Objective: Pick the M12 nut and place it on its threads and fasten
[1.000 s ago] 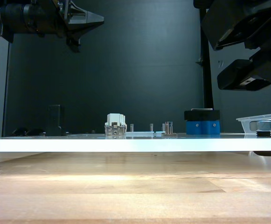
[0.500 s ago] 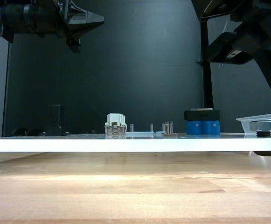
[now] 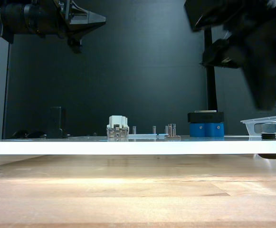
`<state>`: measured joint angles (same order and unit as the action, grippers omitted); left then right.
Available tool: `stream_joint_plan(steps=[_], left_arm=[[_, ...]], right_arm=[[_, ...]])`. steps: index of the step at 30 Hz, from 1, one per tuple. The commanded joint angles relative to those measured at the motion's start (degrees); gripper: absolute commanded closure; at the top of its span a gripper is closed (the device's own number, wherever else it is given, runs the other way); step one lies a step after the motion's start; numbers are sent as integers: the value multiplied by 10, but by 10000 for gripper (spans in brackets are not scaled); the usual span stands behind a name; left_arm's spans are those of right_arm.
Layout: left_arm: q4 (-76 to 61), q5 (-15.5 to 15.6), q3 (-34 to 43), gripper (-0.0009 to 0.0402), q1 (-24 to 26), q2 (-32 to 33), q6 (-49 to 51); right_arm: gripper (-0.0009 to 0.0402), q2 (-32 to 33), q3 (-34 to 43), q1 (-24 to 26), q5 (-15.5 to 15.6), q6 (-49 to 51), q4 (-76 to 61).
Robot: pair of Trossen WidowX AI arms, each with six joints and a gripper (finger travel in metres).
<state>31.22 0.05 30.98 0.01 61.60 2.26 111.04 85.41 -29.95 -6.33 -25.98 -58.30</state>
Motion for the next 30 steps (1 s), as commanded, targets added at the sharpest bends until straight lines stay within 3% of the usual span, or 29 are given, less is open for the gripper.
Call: stream_joint_plan(steps=[1, 10, 12, 14, 16, 18, 25, 30], left_arm=[[0, 0, 0, 393, 0, 0, 0], [0, 0, 0, 393, 0, 0, 0], [0, 0, 0, 393, 0, 0, 0], [0, 0, 0, 393, 0, 0, 0], [0, 0, 0, 393, 0, 0, 0], [0, 0, 0, 393, 0, 0, 0], [0, 0, 0, 393, 0, 0, 0], [0, 0, 0, 393, 0, 0, 0]], right_arm=[[393, 1, -13, 1, -2, -4, 24], [394, 1, -37, 1, 6, -21, 50], [393, 1, -37, 1, 39, -19, 55], [393, 1, -37, 1, 107, -6, 65], [393, 0, -37, 1, 136, -5, 67], [393, 0, -37, 0, 130, -5, 61], [393, -1, -35, 0, 44, -20, 49], [393, 1, -35, -2, 28, -36, 53]])
